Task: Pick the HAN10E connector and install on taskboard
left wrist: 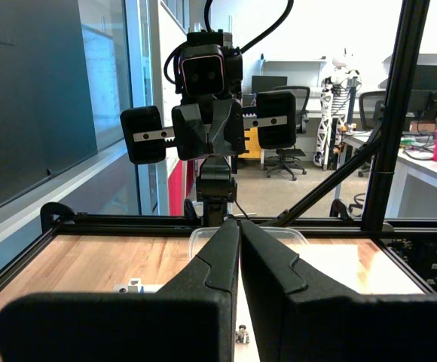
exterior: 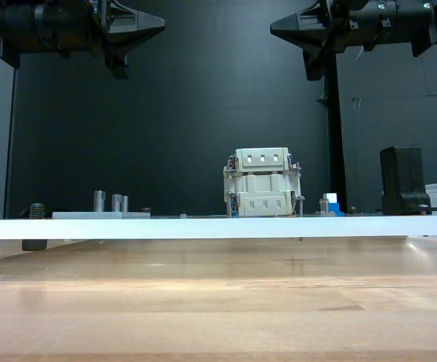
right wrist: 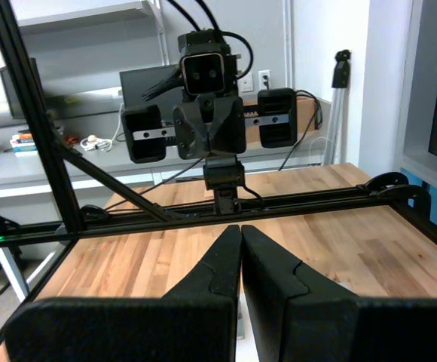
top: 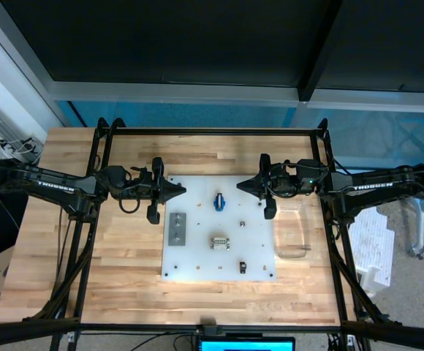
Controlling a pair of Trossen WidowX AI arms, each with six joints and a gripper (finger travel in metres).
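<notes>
The HAN10E connector (top: 220,243) is a beige-grey block standing upright on the white taskboard (top: 197,259), near its middle. In the low view the connector (exterior: 262,185) rises from the taskboard's edge (exterior: 203,227) with nothing touching it. My left gripper (top: 180,189) hovers high over the board's far left corner, fingers pressed shut and empty. My right gripper (top: 243,185) hovers over the far right side, also shut and empty. Both tips point at each other, left gripper (exterior: 159,26) and right gripper (exterior: 276,30), well above the connector. Each wrist view shows its closed fingertips, left gripper (left wrist: 239,224) and right gripper (right wrist: 241,228).
On the board lie a grey metal plate with two holes (top: 177,228), a blue upright part (top: 219,200) and a small black fitting (top: 243,265). A clear plastic tray (top: 294,231) sits just right of the board. A black frame (top: 212,132) borders the wooden table.
</notes>
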